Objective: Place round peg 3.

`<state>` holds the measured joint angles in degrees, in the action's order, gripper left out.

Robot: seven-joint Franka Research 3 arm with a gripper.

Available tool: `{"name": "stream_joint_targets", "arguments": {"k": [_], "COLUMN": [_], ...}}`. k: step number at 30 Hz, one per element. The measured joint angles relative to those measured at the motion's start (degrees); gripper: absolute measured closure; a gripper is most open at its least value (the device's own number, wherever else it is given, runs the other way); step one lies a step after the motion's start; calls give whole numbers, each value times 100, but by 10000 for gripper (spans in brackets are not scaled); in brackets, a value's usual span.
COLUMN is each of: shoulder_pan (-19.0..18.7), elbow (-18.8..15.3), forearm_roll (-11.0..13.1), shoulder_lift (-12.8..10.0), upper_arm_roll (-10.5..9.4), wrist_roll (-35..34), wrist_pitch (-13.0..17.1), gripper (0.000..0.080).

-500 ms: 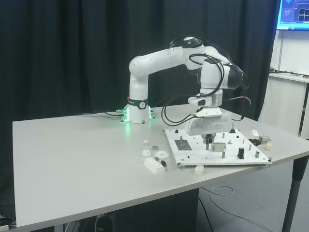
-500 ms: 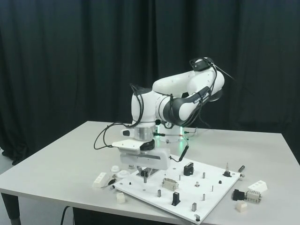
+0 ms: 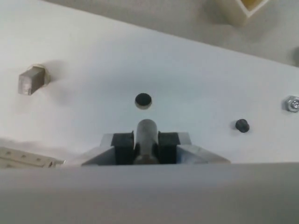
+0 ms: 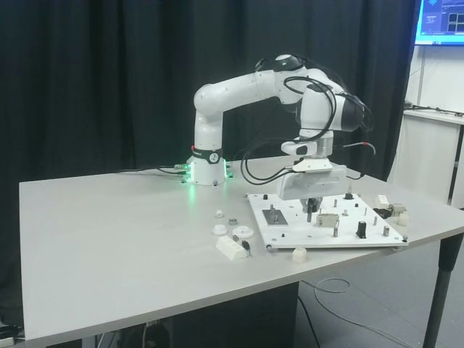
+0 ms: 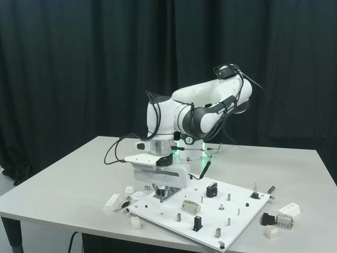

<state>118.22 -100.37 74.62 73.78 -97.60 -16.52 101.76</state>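
Note:
My gripper (image 3: 146, 142) is shut on round peg 3 (image 3: 146, 133), a short grey cylinder held upright between the black finger pads (image 3: 122, 145). The peg's tip hangs over the white board (image 3: 93, 70), just short of a small round black hole (image 3: 143, 100). In the first room view the gripper (image 4: 310, 208) holds the peg a little above the middle of the board (image 4: 330, 238). The second room view shows the gripper (image 5: 160, 194) over the board's near left part (image 5: 210, 224).
A square grey peg (image 3: 32, 79), a black stud (image 3: 242, 125) and a nut (image 3: 293, 103) stand on the board near the hole. Other pegs and black connectors (image 4: 361, 229) rise from the board. White blocks (image 4: 232, 249) and gears (image 4: 217, 229) lie on the table beside it.
The gripper has risen a little with the peg and shifted slightly, and the wrist sits higher over the board than half a second ago.

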Motion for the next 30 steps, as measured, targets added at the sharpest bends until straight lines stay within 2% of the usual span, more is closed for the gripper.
{"name": "stream_joint_targets", "arguments": {"k": [8, 16, 30], "shoulder_pan": [49, 140, 296], "elbow": [-5, -87, -704], "forearm_roll": [-116, -296, -313], "shoulder_lift": [6, 11, 29], "upper_arm_roll": [0, 1, 69], "wrist_roll": [20, 256, 1158], "wrist_pitch": [48, 233, 651], "gripper": [698, 698, 698]}}
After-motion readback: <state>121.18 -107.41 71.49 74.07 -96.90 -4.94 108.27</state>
